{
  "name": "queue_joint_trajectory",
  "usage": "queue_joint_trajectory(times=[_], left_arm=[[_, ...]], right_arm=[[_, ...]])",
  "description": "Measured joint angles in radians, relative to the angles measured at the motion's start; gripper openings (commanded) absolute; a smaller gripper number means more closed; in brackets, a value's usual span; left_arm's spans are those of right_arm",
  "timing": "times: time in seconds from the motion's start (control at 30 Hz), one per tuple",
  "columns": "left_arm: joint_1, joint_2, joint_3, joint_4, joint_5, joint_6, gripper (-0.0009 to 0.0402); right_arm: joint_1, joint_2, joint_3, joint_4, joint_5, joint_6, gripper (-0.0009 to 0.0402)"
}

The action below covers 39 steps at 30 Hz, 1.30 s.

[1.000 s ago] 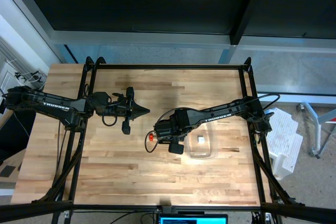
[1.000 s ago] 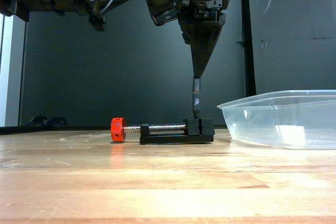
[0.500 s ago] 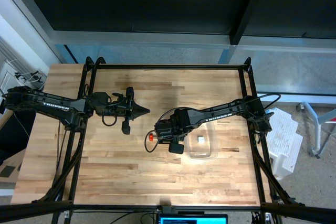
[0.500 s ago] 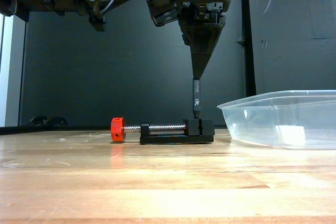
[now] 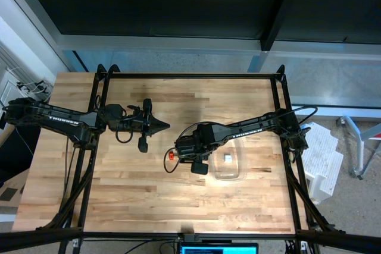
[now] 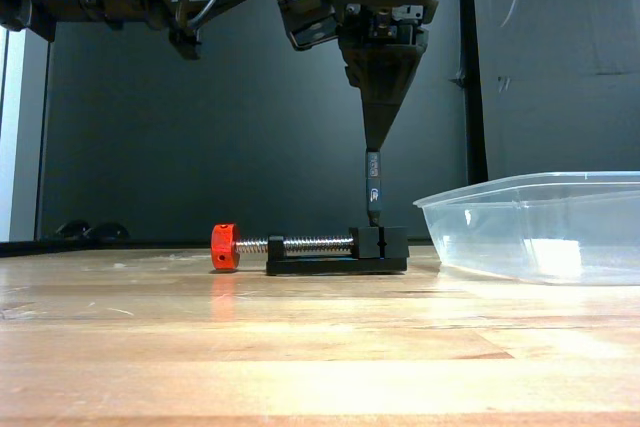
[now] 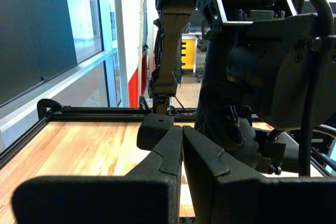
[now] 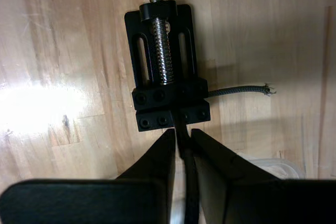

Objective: Pick the USB-C connector and install on taskboard

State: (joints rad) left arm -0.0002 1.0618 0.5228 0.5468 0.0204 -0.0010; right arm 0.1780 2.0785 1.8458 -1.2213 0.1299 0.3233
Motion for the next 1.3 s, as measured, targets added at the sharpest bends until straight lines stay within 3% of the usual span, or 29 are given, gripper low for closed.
queue_joint_trajectory(times=[0.33,0.67,1.07,1.3], left_arm=[[0.000,0.000,0.000,0.000,0.000,0.000,0.0000],[0.000,0.000,0.000,0.000,0.000,0.000,0.0000],[0.000,0.000,0.000,0.000,0.000,0.000,0.0000],[0.000,0.000,0.000,0.000,0.000,0.000,0.0000]], right_arm=[[0.000,-0.030,-0.002,-0.002,0.008,-0.005,0.0143],[0.000,-0.099,0.000,-0.019,0.008,-0.027,0.0182],[0.000,-0.129,-0.003,-0.010,0.009,-0.071,0.0170],[-0.006,-0.278,-0.132,0.182,0.009,-0.135,0.0141]])
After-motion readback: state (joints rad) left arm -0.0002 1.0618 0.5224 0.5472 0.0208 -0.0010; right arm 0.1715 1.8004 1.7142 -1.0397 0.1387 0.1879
